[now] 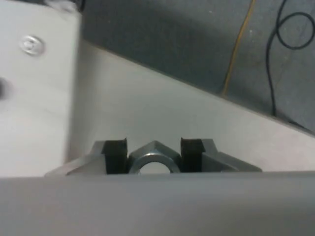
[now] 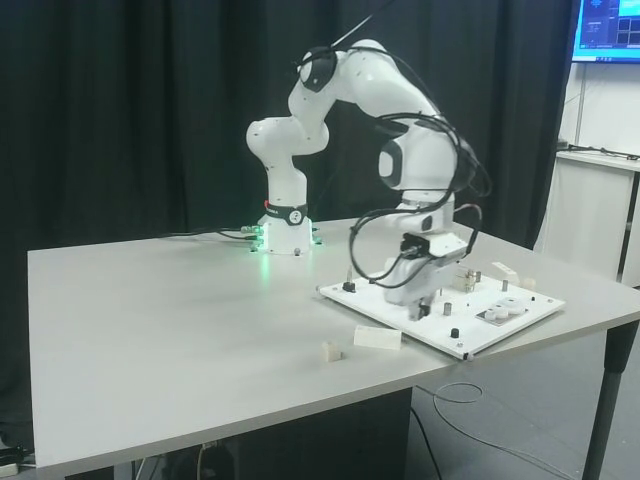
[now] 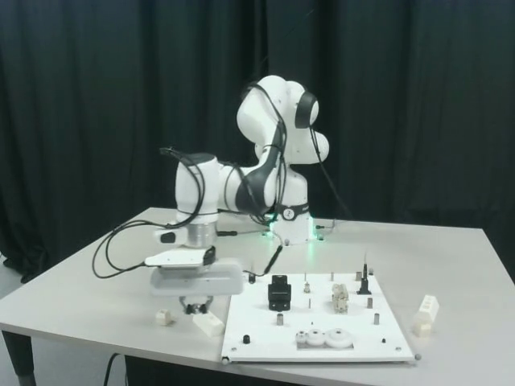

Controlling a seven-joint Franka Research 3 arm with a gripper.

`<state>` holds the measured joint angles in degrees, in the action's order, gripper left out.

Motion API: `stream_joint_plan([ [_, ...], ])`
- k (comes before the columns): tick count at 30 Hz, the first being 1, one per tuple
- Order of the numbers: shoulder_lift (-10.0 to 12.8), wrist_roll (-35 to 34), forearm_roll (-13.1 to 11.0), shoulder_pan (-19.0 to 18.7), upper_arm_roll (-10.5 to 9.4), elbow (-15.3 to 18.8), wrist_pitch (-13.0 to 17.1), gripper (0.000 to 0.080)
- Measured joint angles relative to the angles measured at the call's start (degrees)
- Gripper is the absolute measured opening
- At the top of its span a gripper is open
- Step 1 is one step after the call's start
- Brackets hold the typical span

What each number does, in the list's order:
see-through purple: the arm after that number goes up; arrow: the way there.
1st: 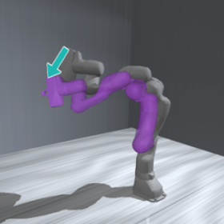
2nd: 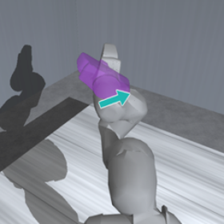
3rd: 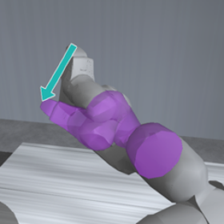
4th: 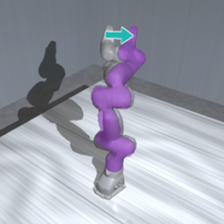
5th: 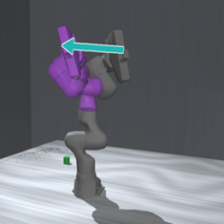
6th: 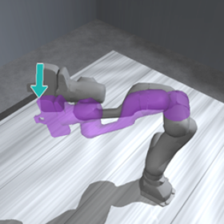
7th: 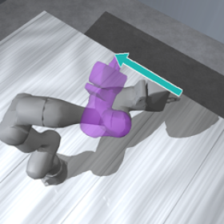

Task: Place bolt 4.

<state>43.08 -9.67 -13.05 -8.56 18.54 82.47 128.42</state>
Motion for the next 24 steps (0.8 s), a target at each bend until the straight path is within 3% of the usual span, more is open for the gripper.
stream_joint_plan([
  [16, 3.0, 3.3, -1.5, 4.5, -0.9, 0.5, 2.1, 0.0228],
  [24, 4.4, 5.8, -3.9, 5.3, -0.98, 2.0, 4.4, 0.0228],
])
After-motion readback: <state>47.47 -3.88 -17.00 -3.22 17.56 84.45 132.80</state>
